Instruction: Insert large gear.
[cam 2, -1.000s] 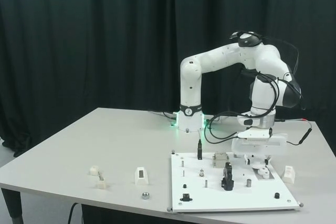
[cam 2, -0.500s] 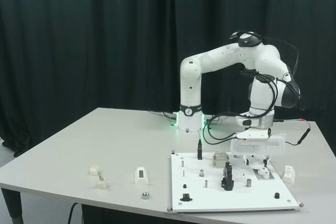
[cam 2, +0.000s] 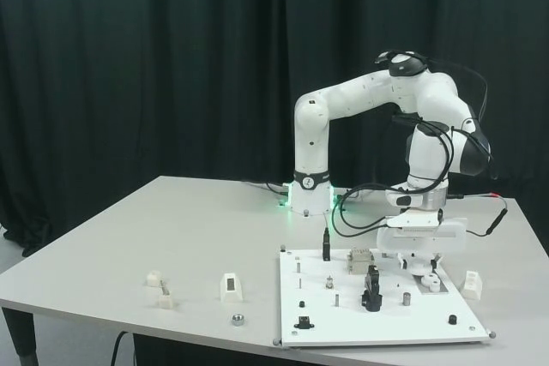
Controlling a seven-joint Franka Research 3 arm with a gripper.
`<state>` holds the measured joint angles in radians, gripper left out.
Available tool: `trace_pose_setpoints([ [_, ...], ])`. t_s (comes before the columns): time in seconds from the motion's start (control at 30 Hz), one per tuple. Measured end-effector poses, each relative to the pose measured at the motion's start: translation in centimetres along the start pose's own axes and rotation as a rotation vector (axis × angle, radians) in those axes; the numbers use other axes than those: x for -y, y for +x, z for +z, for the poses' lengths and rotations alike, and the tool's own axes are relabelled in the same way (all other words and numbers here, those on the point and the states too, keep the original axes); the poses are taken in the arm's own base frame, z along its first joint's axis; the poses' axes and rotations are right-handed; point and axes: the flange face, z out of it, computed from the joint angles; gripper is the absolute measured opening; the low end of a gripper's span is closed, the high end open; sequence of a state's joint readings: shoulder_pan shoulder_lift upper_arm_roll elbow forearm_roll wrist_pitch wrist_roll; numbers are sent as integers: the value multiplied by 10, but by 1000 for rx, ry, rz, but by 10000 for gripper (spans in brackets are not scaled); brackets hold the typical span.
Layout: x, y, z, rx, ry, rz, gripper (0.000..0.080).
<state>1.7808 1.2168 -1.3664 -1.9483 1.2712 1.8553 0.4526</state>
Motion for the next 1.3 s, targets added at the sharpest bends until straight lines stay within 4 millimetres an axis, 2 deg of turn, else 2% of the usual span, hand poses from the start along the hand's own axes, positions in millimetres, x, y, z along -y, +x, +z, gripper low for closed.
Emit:
trace_pose_setpoints([
  [1.3, 4, -15, 0, 30, -13, -19, 594],
])
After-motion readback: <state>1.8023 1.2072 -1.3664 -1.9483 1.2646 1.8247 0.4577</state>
